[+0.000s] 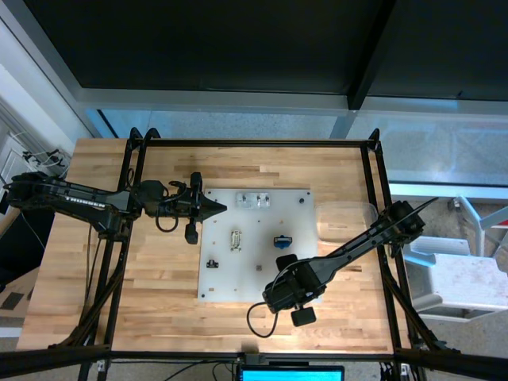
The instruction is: Unfasten the M12 fastener and place in the container
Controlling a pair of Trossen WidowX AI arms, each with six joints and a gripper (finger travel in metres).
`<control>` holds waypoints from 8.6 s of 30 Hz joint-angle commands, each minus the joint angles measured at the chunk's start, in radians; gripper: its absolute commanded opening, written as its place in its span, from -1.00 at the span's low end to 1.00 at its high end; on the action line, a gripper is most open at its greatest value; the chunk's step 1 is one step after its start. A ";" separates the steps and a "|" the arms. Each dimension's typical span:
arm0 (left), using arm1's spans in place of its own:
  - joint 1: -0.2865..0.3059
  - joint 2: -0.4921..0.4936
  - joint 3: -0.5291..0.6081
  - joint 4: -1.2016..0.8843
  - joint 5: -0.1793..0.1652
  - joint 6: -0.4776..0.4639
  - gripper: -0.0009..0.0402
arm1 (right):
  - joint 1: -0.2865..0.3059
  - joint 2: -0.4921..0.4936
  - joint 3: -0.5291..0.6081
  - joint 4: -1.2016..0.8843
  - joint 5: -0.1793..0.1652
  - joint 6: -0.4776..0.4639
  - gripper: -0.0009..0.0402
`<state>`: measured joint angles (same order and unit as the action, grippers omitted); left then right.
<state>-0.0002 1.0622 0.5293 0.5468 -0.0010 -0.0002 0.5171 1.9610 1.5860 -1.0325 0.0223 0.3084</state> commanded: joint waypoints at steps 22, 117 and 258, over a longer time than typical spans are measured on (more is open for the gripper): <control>0.000 0.000 0.000 0.000 0.000 0.000 -0.96 | -0.033 -0.034 -0.173 0.225 -0.103 0.173 -0.96; 0.000 -0.001 0.000 0.003 -0.004 0.000 -0.96 | -0.035 -0.024 -0.096 0.080 -0.055 0.365 -0.96; 0.000 0.000 0.000 -0.002 -0.002 0.000 -0.96 | -0.039 0.042 -0.056 0.027 0.118 0.425 -0.96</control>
<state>-0.0002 1.0618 0.5289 0.5446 -0.0055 -0.0002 0.4747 2.0048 1.5288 -1.0058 0.1596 0.7349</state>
